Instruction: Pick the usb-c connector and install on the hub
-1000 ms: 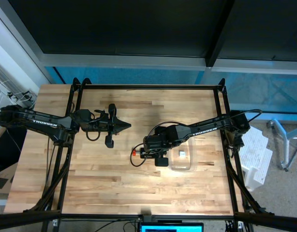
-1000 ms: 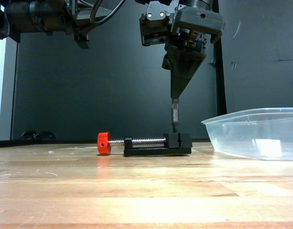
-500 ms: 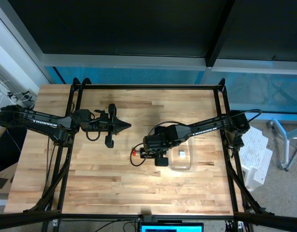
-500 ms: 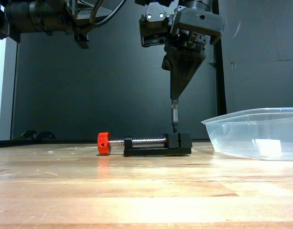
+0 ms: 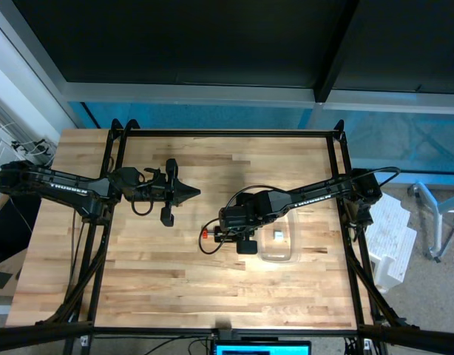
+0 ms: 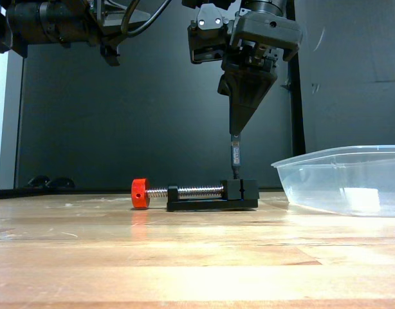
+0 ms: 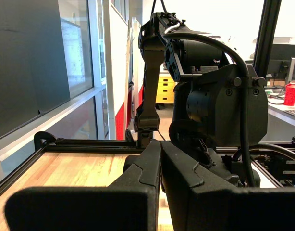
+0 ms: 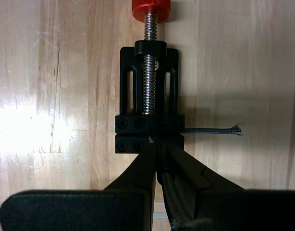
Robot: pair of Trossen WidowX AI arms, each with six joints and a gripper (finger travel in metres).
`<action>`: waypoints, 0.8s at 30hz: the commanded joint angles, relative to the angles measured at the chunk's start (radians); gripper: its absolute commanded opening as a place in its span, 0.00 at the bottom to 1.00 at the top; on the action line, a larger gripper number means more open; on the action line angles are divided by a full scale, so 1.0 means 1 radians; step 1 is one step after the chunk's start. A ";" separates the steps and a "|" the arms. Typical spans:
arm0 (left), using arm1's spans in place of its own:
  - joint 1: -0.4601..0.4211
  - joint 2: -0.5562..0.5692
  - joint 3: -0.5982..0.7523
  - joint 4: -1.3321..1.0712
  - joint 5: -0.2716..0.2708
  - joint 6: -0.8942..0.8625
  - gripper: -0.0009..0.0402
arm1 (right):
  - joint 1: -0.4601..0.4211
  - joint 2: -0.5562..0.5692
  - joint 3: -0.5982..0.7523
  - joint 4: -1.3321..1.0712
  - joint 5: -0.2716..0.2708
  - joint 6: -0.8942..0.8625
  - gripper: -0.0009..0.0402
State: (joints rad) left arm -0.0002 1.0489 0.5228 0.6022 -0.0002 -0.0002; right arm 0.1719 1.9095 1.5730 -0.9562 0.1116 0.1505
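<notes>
The usb-c connector (image 6: 235,156) hangs upright, a slim grey plug with my right gripper (image 6: 235,132) shut on its top. Its lower tip meets the top of the black clamp (image 6: 213,193) with a red knob (image 6: 139,193); how far it is in I cannot tell. In the right wrist view the right gripper (image 8: 158,144) sits right over the clamp (image 8: 147,127), with a braided cable stub (image 8: 210,130) coming out sideways. The hub itself is hidden. From above, the right gripper (image 5: 228,230) is at table centre. My left gripper (image 5: 195,193) hovers shut and holding nothing, up and left of the clamp; its fingers (image 7: 150,161) are pressed together.
A clear plastic tub (image 6: 345,180) stands just right of the clamp, seen from above as the tub (image 5: 275,253) with a small white item (image 5: 279,235) inside. Black frame rails (image 5: 227,133) border the wooden table. The left arm (image 6: 56,22) hangs high.
</notes>
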 commanded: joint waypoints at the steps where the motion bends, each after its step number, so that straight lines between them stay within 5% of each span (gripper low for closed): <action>1: 0.000 0.000 0.000 0.000 0.000 0.000 0.02 | 0.000 0.000 -0.008 0.003 0.001 0.000 0.02; 24: 0.000 0.000 0.000 0.000 0.000 0.000 0.02 | 0.000 0.000 -0.058 0.057 -0.010 0.001 0.02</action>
State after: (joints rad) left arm -0.0002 1.0489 0.5228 0.6025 -0.0006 -0.0002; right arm 0.1715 1.9053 1.5169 -0.8963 0.1024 0.1509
